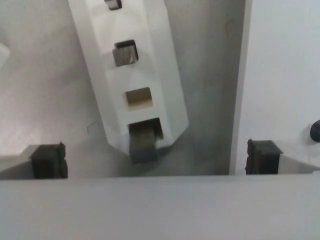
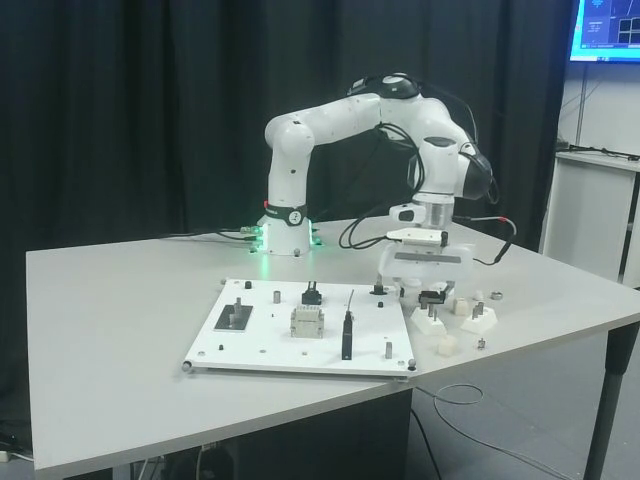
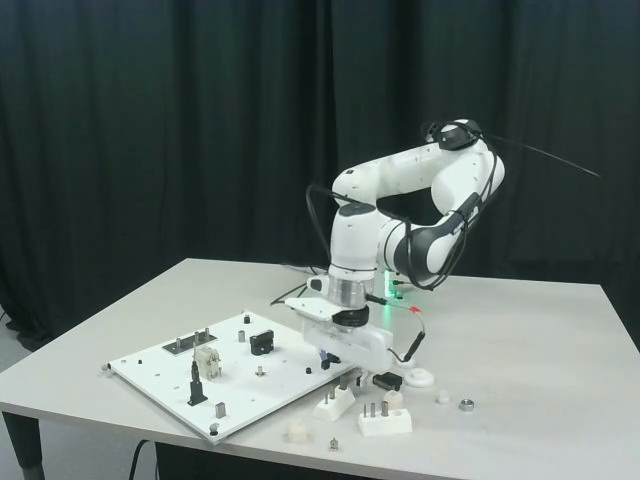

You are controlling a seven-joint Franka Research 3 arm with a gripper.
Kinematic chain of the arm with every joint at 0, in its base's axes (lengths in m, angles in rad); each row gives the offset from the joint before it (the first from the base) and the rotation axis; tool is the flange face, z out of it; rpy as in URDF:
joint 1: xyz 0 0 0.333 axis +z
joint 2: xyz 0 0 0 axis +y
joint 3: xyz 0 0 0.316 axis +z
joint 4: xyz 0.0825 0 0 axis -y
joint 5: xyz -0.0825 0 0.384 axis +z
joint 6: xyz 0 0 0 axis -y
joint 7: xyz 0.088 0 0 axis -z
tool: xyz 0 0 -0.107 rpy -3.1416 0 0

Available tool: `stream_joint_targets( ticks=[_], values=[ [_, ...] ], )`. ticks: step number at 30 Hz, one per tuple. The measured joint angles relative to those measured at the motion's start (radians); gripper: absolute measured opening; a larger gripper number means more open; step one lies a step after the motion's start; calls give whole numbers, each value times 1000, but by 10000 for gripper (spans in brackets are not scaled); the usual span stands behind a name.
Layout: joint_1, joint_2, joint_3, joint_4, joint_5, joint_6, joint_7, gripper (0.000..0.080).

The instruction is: Pick square peg 3.

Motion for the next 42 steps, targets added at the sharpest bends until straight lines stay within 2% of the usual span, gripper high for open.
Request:
stream_joint_targets(
  ticks=[23,24,33,34,35,36,40,41,42],
  values=[
    [-15,0,27,0,26,-5,-77,800],
    [-15,0,27,0,26,-5,-79,684],
    [-15,0,27,2,32,-5,-80,684],
    [-15,0,27,3,33,-5,-80,480],
    [-15,0,27,4,33,-5,-80,480],
    [-15,0,27,5,34,-5,-80,280],
    [-15,0,25,11,36,-5,-80,280],
    [-15,-1,25,12,37,-5,-79,109],
    [-15,-1,25,14,38,-5,-79,109]
  ],
)
